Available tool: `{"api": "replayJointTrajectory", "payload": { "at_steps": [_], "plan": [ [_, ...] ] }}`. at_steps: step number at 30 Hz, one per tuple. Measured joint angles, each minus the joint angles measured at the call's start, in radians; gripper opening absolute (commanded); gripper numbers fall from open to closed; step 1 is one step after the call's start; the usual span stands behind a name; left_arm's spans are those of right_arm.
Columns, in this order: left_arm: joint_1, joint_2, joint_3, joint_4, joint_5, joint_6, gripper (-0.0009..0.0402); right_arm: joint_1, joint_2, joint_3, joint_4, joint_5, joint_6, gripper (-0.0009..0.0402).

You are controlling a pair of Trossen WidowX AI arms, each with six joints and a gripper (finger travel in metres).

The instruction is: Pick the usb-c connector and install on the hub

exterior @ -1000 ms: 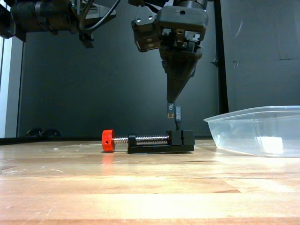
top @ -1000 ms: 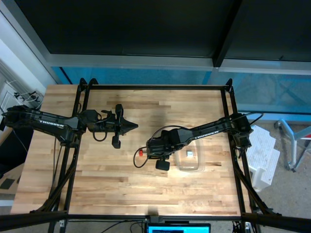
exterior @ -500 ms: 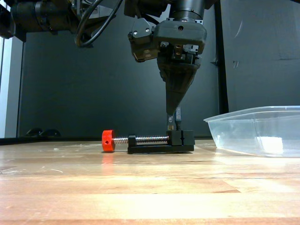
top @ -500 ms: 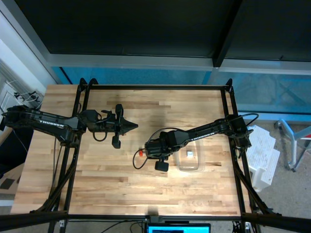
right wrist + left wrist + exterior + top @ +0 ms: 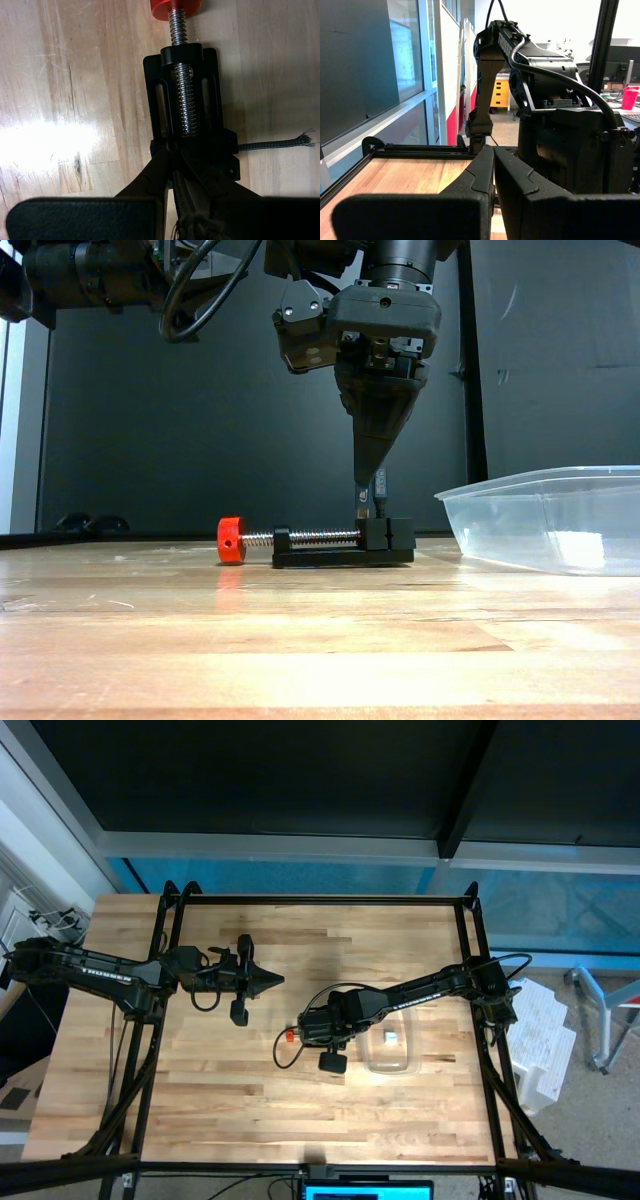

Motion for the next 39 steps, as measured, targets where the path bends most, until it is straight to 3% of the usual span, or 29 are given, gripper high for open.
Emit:
{"api": "replayJointTrajectory", "payload": {
  "at_steps": [19,39],
  "plan": [
    [0.000,0.000,0.000,0.000,0.000,0.000,0.0000,-0.001,-0.005,-0.002,-0.002,0.000,0.000,0.0000],
    [0.000,0.000,0.000,0.000,0.000,0.000,0.0000,0.010,-0.171,-0.172,0.003,0.001,0.024,0.0000]
  ]
}}
